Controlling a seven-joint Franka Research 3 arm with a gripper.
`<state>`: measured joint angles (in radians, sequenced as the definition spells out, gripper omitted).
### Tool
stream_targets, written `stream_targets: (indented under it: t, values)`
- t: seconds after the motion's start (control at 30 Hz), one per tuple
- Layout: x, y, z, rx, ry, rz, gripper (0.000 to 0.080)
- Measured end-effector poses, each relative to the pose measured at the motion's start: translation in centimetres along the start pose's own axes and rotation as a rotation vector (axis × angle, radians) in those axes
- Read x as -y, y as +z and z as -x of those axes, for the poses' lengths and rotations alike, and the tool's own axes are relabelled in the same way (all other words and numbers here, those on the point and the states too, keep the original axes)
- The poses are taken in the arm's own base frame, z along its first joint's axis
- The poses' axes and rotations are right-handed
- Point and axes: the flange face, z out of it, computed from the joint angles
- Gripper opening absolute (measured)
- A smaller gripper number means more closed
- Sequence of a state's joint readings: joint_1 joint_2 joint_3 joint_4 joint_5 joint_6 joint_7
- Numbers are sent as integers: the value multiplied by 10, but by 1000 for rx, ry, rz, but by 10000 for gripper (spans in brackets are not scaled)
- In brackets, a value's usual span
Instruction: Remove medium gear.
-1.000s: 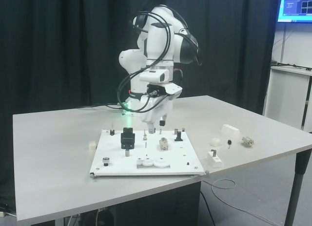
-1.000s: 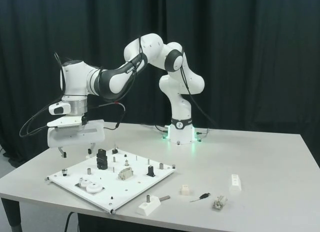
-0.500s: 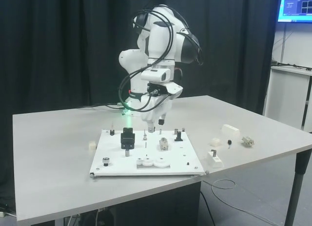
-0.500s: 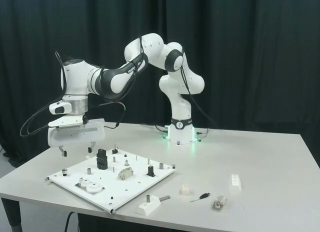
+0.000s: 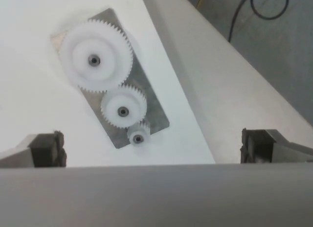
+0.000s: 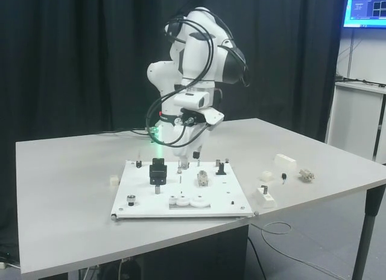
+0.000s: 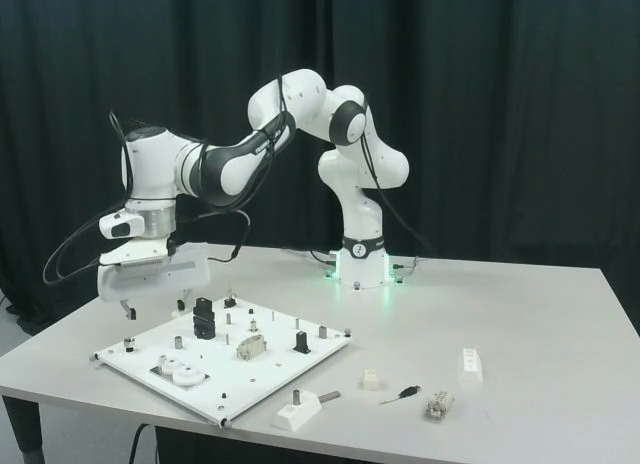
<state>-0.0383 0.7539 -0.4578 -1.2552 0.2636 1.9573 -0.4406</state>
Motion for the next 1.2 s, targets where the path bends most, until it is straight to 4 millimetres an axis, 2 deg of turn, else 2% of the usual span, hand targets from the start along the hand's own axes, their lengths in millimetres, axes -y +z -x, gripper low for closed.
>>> stream_targets:
  t: [1.2]
  values:
    - [-4, 67, 17, 29, -6, -8, 800]
